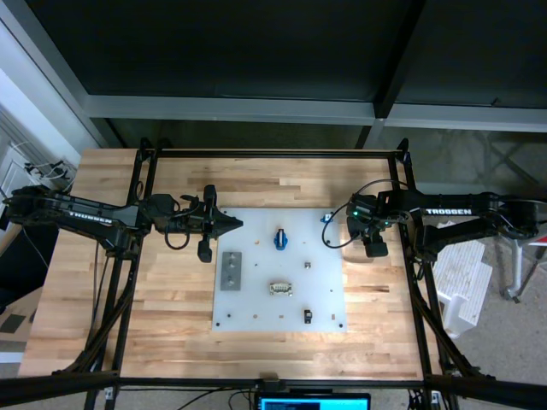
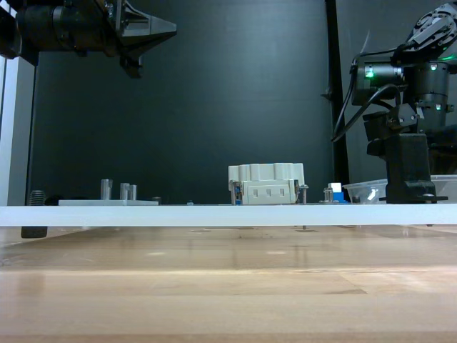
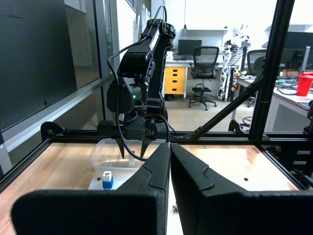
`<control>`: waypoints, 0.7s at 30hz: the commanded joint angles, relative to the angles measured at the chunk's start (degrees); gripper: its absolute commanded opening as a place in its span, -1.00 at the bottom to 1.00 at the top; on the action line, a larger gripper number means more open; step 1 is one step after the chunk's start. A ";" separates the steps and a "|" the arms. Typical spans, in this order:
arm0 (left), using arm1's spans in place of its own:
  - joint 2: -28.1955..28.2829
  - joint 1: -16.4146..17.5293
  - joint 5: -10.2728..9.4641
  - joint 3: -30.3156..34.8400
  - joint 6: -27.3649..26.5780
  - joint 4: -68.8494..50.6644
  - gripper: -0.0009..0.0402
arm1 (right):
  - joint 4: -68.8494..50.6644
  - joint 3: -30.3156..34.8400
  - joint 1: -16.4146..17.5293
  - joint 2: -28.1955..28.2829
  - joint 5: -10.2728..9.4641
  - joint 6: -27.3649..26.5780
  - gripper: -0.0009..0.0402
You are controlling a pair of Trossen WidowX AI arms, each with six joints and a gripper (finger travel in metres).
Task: Pick the 16mm bar and install on taskboard
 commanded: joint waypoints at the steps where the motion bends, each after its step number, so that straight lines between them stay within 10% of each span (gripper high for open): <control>1: 0.00 0.00 0.00 0.00 0.00 0.02 -0.96 | 0.04 0.00 0.00 -0.02 0.07 0.07 0.11; 21: 0.00 0.02 0.00 0.00 0.00 0.02 -0.96 | 0.07 0.00 -0.50 -0.02 0.07 0.07 -0.50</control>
